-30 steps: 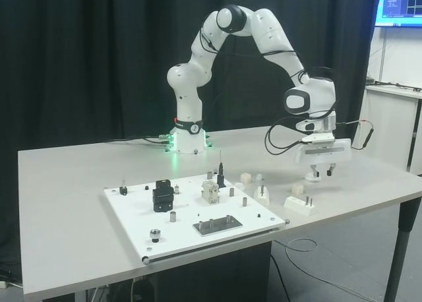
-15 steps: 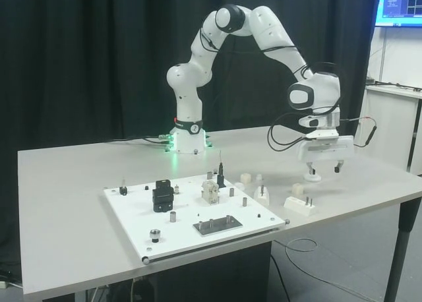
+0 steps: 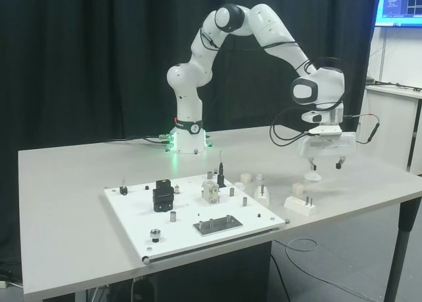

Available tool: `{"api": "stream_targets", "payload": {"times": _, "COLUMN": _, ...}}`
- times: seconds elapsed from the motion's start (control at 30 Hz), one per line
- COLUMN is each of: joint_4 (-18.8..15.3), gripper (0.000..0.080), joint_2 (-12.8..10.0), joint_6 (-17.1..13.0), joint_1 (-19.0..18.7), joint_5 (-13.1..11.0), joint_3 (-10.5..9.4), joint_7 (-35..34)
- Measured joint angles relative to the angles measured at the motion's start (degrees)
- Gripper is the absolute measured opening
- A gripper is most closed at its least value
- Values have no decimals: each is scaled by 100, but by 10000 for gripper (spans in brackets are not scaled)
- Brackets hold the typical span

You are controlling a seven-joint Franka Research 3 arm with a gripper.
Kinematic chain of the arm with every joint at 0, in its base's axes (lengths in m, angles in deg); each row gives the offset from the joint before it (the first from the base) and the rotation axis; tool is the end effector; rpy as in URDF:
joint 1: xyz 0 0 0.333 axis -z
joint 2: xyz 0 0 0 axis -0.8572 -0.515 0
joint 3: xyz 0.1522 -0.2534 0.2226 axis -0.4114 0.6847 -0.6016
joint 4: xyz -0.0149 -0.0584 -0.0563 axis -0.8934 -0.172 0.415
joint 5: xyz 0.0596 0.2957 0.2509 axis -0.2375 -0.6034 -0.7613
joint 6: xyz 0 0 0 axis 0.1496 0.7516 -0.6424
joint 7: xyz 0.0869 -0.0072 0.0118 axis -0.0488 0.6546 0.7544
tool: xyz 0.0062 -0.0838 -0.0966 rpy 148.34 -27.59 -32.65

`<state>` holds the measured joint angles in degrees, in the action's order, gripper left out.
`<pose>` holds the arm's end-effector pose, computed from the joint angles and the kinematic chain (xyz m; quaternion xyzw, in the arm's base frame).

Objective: Pick large gear.

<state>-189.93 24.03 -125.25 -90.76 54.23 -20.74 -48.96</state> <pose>0.6225 0.2530 0.2767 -0.8553 0.5155 -0.0469 0.0233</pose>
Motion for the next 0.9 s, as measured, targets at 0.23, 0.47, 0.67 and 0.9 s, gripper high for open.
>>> {"api": "stream_targets", "payload": {"times": 0.23, "joint_4": 83, "gripper": 800, "joint_2": 51, "joint_6": 266, "joint_1": -13, "joint_5": 1, "joint_3": 0, "joint_7": 246}}
{"api": "stream_targets", "payload": {"times": 0.47, "joint_4": 92, "gripper": 800, "joint_2": 134, "joint_6": 481, "joint_1": -34, "joint_5": 1, "joint_3": -13, "joint_7": 291}}
{"api": "stream_targets", "payload": {"times": 0.67, "joint_4": 92, "gripper": 800, "joint_2": 180, "joint_6": 702, "joint_1": -68, "joint_5": 1, "joint_3": -43, "joint_7": 303}}
{"api": "stream_targets", "payload": {"times": 0.9, "joint_4": 75, "gripper": 800, "joint_2": 184, "joint_6": 917, "joint_1": -194, "joint_5": -19, "joint_3": -47, "joint_7": 301}}
